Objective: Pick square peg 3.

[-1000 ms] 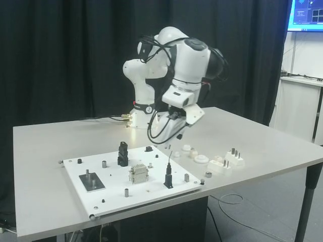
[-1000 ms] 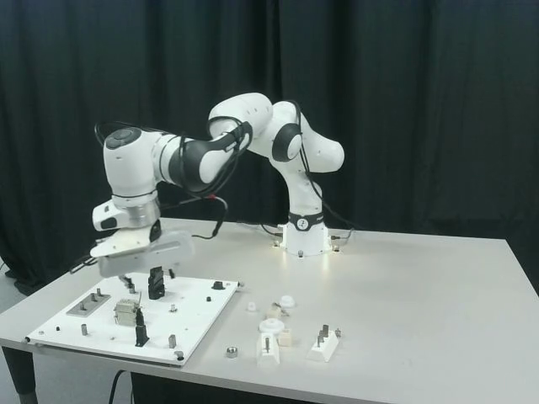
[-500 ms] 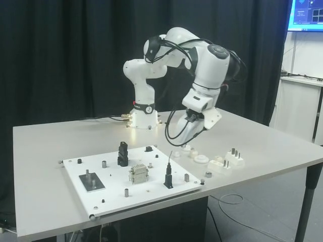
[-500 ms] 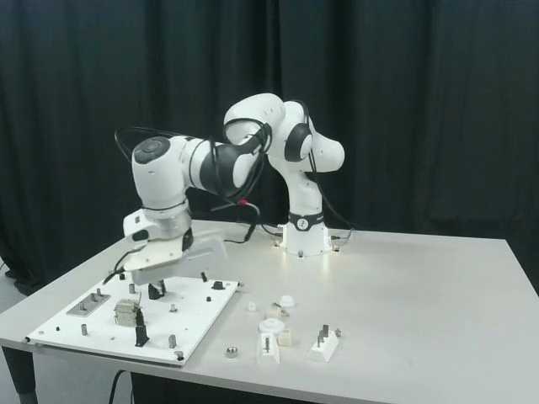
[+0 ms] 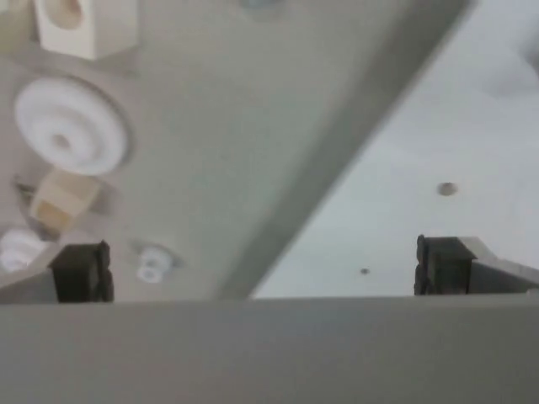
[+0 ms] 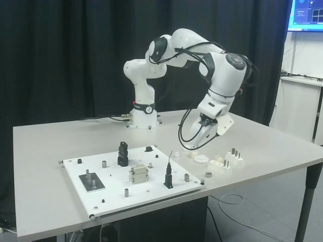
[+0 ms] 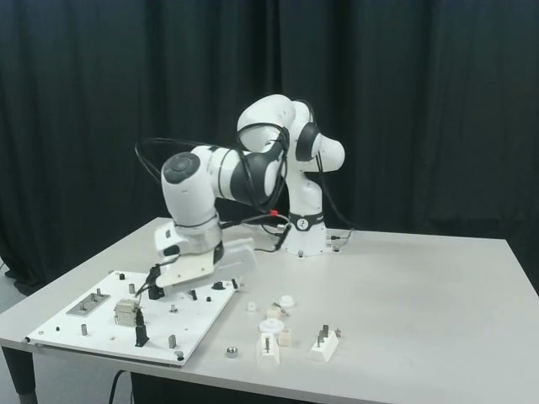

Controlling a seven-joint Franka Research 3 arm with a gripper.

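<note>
- In the first room view, the white board lies at the left on the grey table, carrying its black and grey fittings.
- My arm arches up from its base and bends down at the elbow, so my wrist hangs over the board's far edge, tilted.
- My gripper has its fingers spread wide apart, holding nothing, above the table beside the board.
- Right of it sit small white round parts.
- Furthest right, the white peg holder stands with square peg 3 upright in it, well apart from my gripper; which of its pegs it is I cannot tell for sure.
</note>
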